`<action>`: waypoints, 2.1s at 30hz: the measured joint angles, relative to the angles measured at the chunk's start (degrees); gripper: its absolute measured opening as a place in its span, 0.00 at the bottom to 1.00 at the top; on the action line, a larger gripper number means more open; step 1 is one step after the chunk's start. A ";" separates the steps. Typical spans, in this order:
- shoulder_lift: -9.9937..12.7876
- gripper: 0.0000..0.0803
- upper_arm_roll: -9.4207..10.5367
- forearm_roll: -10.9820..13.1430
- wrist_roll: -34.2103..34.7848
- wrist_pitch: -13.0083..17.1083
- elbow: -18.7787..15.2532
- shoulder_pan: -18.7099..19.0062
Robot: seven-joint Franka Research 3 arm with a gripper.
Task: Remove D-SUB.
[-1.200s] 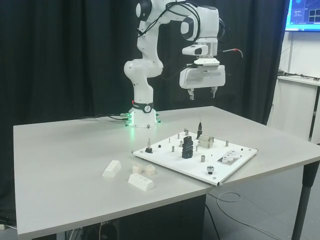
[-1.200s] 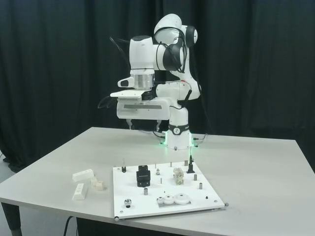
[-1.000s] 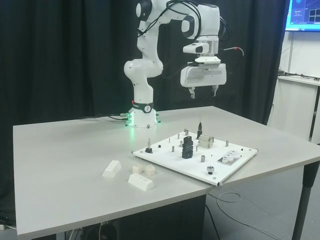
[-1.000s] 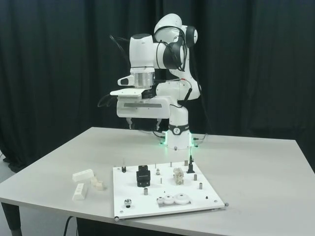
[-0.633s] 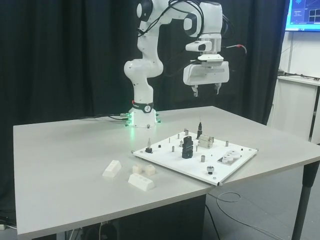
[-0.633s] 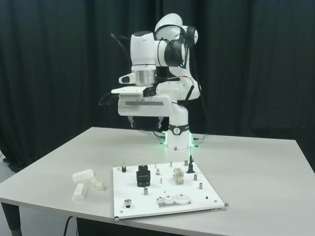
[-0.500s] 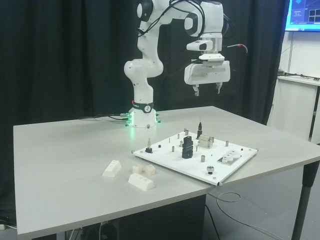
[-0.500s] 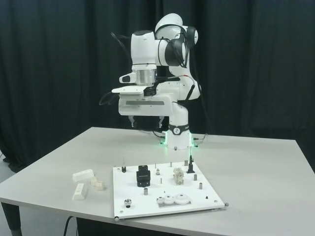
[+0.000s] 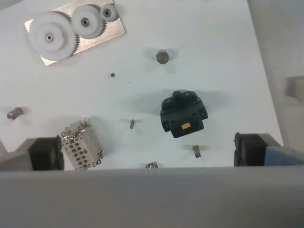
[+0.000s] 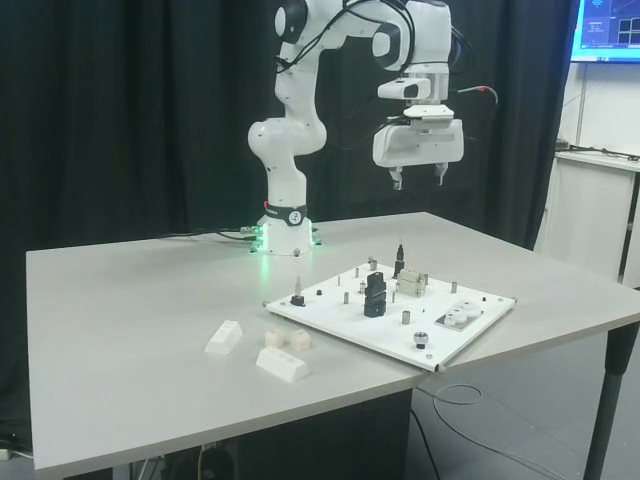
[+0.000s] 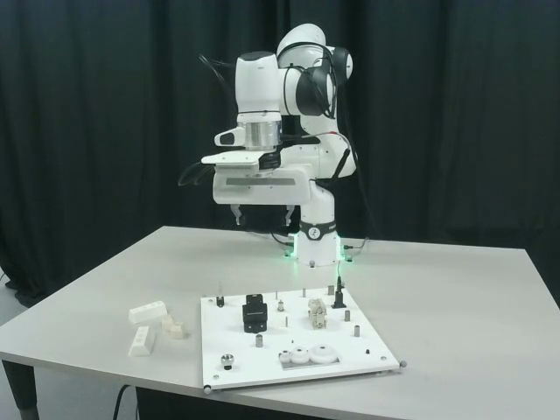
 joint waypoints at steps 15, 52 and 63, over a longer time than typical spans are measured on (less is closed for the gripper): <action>0.60 1.00 0.04 -1.54 -4.20 -1.05 0.80 0.00; 1.92 1.00 -0.33 -4.19 -16.19 1.93 -5.55 -1.91; 1.92 1.00 -0.36 -3.74 -16.44 8.99 -10.81 -2.59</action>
